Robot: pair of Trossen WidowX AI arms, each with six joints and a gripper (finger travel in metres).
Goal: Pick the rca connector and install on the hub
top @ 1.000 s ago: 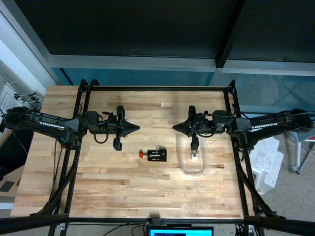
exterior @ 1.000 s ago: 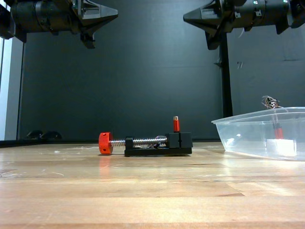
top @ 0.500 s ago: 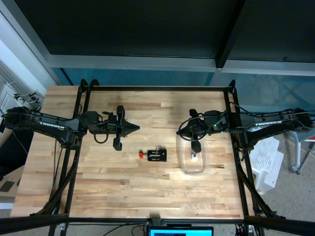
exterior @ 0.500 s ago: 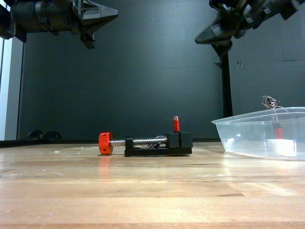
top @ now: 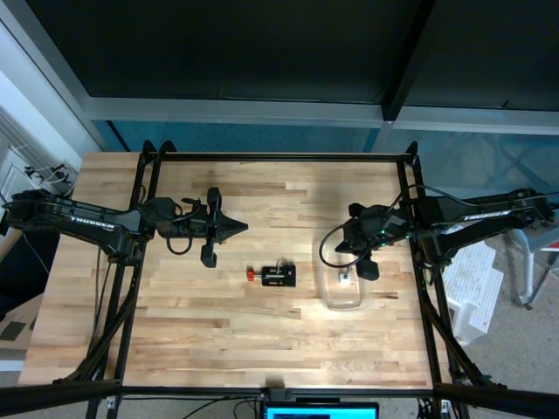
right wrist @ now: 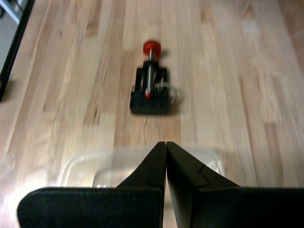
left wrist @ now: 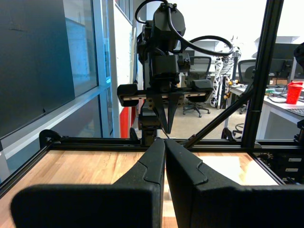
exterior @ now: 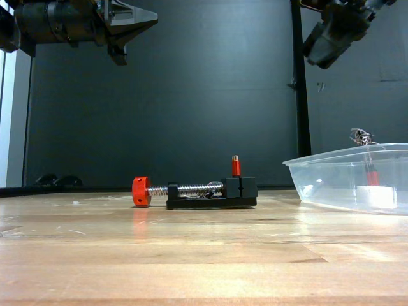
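Right gripper point(right wrist: 166, 145), closed, hangs above clear rectangular plastic tray point(exterior: 319, 182); it should open before descending squarely on red-tipped rca connector point(exterior: 371, 176); left gripper point(left wrist: 165, 141), likewise closed, parked high.

Two tools, the left tool point(left wrist: 165, 140) and right tool point(right wrist: 166, 142), one hub point(top: 279, 278), one clear tray point(top: 324, 293), one rca connector point(exterior: 371, 176)

Wood table point(top: 218, 332), dark wall point(exterior: 191, 95) (office chairs point(left wrist: 194, 105) beyond)

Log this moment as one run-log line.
left gripper: raised, left of hub, jaws shut | right gripper: above tray, angled down, jaws shut | connector: in tray | hub: on table
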